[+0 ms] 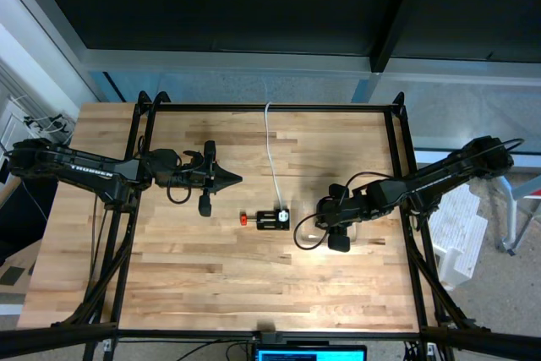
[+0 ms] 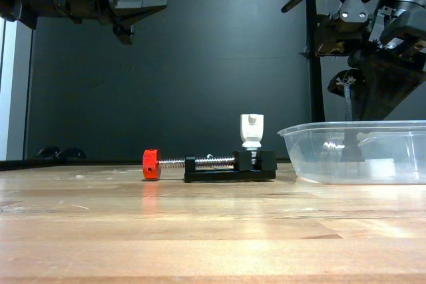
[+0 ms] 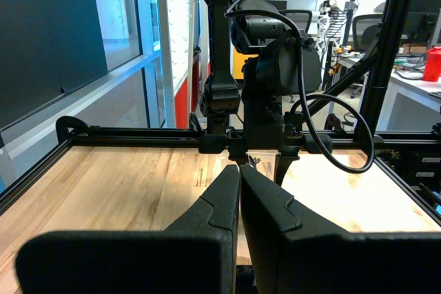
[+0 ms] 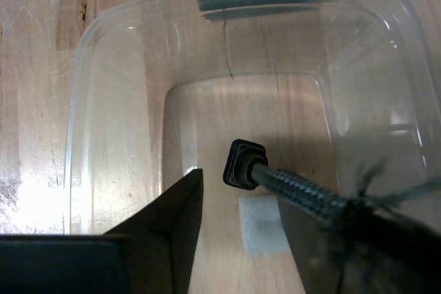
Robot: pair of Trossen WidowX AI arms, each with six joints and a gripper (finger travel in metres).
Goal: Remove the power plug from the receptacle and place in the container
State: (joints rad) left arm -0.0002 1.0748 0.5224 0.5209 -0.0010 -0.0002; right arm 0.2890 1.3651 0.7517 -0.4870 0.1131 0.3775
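The power plug [image 4: 244, 164] stands on the floor of the container [image 4: 110, 101], a clear tray, and its braided black cord [image 4: 303, 194] rises against one finger of my right gripper [image 4: 238, 201]. That gripper is open and hangs just over the tray [image 2: 346, 128], with the cord [image 2: 349, 118] upright below it. The white receptacle [image 2: 251, 130] sits empty in its black clamp [image 2: 229, 167], left of the tray, near the table's middle [image 1: 283, 216]. My left gripper [image 1: 230, 179] hovers shut and empty, high over the left half of the table [image 2: 160, 1].
The clamp's orange-red knob [image 2: 152, 164] sticks out to the left. A long white cable [image 1: 270, 150] runs from the receptacle to the table's far edge. A black frame [image 1: 270, 108] borders the table.
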